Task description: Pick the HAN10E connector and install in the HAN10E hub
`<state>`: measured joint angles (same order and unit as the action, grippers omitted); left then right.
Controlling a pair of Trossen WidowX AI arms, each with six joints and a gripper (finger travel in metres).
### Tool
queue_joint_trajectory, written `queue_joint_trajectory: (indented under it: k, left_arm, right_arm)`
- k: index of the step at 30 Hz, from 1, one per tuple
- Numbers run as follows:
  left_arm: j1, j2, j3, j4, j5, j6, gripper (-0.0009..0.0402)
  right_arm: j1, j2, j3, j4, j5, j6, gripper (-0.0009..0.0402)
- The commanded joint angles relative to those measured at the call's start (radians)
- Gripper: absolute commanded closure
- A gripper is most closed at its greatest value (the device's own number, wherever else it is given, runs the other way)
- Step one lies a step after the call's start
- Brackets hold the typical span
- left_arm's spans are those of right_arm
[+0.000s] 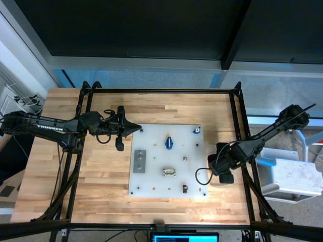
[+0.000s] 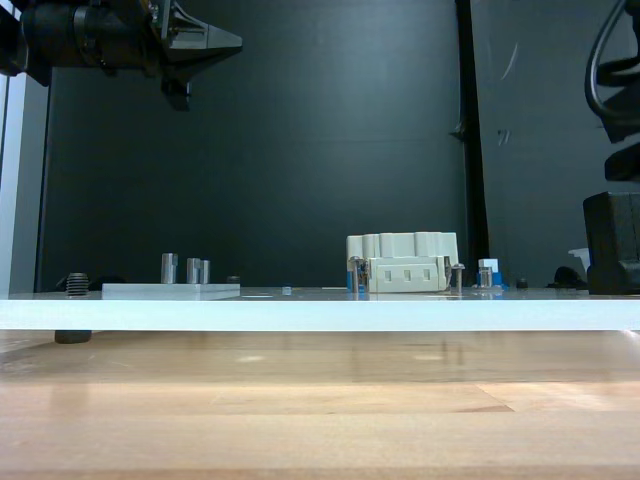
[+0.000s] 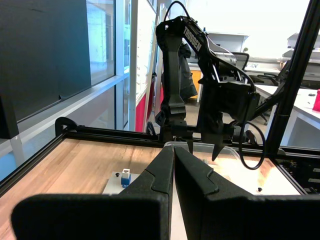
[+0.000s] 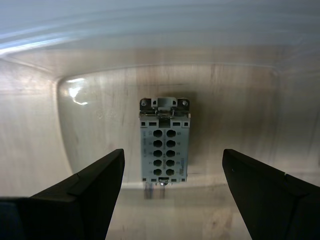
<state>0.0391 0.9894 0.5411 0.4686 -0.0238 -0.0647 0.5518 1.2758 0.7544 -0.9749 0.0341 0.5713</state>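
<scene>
counts: 1 HAN10E connector (image 4: 163,142), 1 HAN10E hub (image 1: 168,172), 2 grippers | right gripper (image 4: 172,154) spread wide over connector, which lies in clear tray (image 4: 65,125) | left gripper (image 3: 174,167) pinched closed, empty, high over plate's far-left corner | hub on white plate (image 1: 151,187) | wooden table (image 1: 60,166), black frame (image 1: 161,91), dark backdrop

HAN10E connector (image 4: 163,145) pale grey, two rows dark holes; plate (image 1: 151,182) white; left tool (image 3: 174,150), right tool (image 4: 173,151) black.

Your room: wooden table (image 1: 101,201), dark backdrop (image 1: 151,25).
Past your left gripper (image 1: 137,129), bright windows (image 3: 100,40) and office desks (image 3: 280,92); outward of your right gripper (image 1: 226,177), grey floor (image 1: 303,217).
</scene>
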Motion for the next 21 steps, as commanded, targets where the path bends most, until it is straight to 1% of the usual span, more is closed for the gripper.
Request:
queue_joint_trajectory:
  k: [1,8,17,21]
  left_arm:
    - [0.000,0.000,0.000,0.000,0.000,0.000,0.0393]
    - [0.000,0.000,0.000,0.000,0.000,0.000,0.0393]
    - [0.000,0.000,0.000,0.000,0.000,0.000,0.0393]
    - [0.000,0.000,0.000,0.000,0.000,0.000,0.0393]
  right_arm:
    - [0.003,0.022,-0.013,0.030,0.000,-0.003,0.0119]
    - [0.006,0.030,-0.057,0.105,0.000,-0.002,0.0119]
    - [0.007,0.030,-0.092,0.133,0.001,-0.003,0.0119]
    - [0.007,0.030,-0.097,0.132,0.000,-0.003,0.0140]
